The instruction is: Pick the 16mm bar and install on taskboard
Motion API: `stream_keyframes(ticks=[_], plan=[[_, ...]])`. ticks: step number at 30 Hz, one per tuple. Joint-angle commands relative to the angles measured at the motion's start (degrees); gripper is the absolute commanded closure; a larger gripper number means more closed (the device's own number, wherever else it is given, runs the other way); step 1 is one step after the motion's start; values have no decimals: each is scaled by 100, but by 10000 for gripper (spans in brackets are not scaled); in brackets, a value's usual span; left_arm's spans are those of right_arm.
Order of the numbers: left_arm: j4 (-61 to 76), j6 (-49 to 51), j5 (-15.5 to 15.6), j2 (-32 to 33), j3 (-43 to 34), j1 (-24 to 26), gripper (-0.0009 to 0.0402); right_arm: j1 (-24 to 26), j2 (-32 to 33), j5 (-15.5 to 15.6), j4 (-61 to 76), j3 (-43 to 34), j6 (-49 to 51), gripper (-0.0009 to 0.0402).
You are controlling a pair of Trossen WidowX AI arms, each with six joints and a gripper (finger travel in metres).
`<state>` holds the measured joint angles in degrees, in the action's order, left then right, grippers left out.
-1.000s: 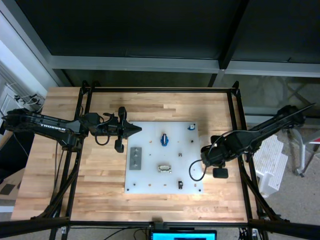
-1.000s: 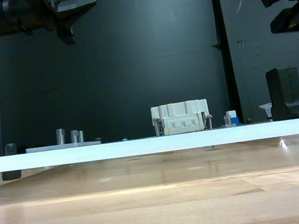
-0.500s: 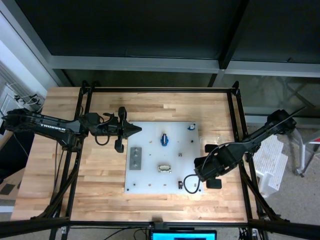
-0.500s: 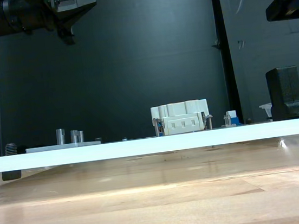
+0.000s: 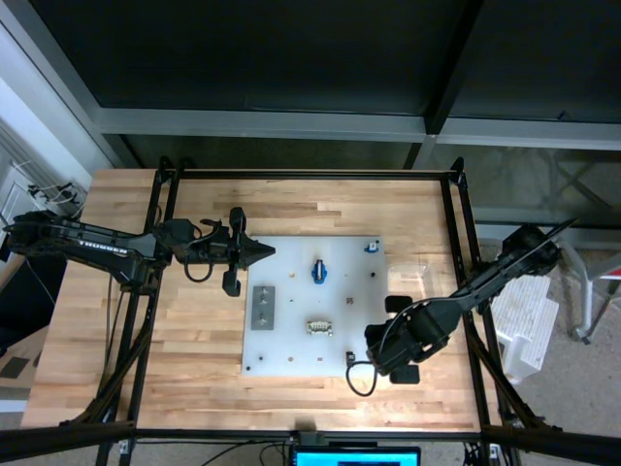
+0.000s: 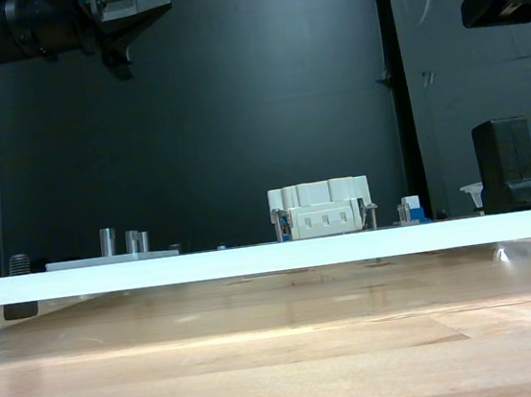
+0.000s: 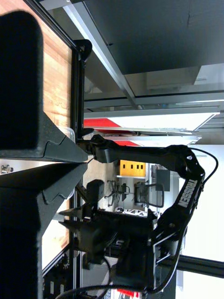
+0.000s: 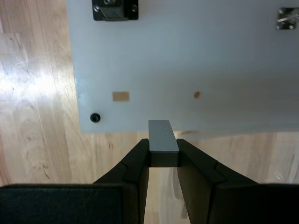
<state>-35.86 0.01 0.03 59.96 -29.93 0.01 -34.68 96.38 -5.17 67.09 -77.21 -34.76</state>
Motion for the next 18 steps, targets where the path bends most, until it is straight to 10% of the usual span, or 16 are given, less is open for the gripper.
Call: stream_keyframes(ticks=[1, 18], plan=[[2, 0, 0, 2, -2, 0, 393, -37, 162, -39, -103, -68, -2, 393], [2, 0, 0, 2, -2, 0, 393, -201, 533, -26, -444, -105, -229, 393]])
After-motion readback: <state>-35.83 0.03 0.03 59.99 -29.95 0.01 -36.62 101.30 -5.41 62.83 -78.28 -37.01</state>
